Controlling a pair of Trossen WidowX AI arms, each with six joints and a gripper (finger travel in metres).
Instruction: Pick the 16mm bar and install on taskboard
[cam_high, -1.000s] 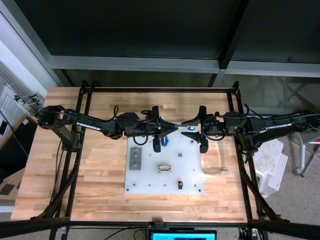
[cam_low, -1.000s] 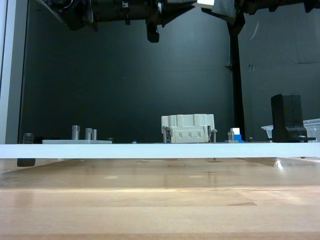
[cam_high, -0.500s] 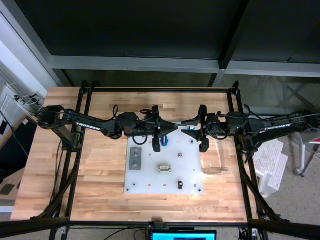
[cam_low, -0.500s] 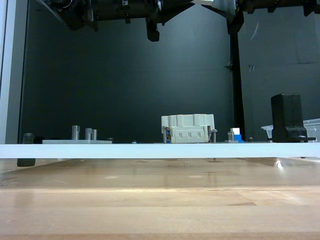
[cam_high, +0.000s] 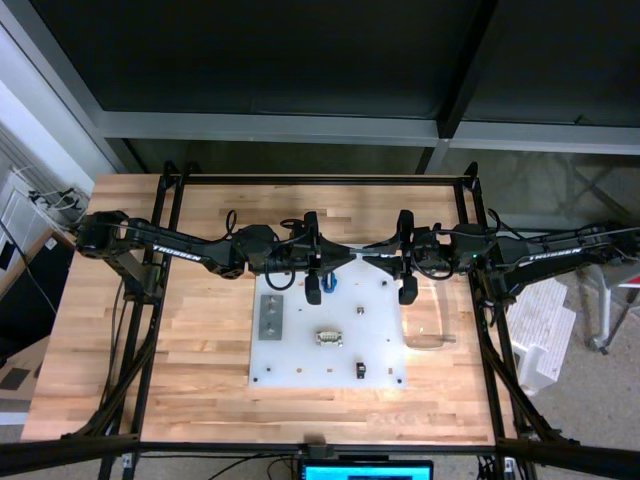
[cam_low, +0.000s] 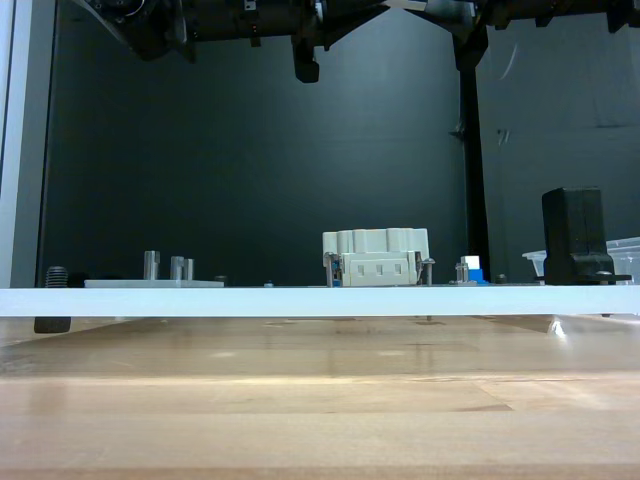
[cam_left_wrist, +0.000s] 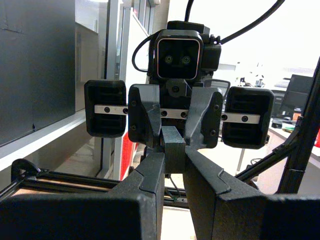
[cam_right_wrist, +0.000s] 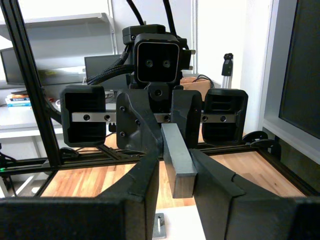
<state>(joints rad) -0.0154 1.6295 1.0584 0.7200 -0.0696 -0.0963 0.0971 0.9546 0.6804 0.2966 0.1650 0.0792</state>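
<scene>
The grey, square-edged metal 16mm bar (cam_right_wrist: 178, 172) is being held level in the air above the far part of the smooth white taskboard (cam_high: 300, 360). It is being clamped by the black left pincer (cam_left_wrist: 173, 150) at one end and by the right pincer (cam_right_wrist: 176, 150) at the other.

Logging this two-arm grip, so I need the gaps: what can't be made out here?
- 16mm bar, gripped by both left gripper and right gripper above the taskboard: high view, too small to pick out between them.
- Bar's full length: wrist views, the grippers cover its ends.
- Both grippers: low view, cut off by the top edge.
- Bar's seat: cannot tell which.
</scene>
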